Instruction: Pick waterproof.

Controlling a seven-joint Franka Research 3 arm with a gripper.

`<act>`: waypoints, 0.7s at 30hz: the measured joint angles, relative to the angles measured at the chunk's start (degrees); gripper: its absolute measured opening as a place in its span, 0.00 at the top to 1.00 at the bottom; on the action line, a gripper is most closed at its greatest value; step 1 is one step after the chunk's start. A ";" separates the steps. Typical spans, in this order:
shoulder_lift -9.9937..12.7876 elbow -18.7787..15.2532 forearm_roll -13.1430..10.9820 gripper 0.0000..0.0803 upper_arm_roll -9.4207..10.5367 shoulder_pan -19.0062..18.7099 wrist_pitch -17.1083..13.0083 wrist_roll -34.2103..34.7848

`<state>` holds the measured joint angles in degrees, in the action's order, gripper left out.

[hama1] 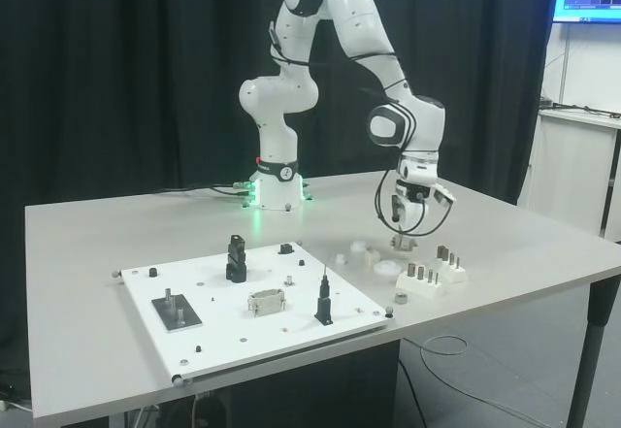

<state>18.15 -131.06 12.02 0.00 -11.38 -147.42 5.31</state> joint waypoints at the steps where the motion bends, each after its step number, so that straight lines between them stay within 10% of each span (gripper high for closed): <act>1: -0.19 0.08 0.01 0.61 0.00 0.00 0.35 0.00; 21: -1.46 0.84 0.03 0.61 0.03 0.00 2.96 -0.23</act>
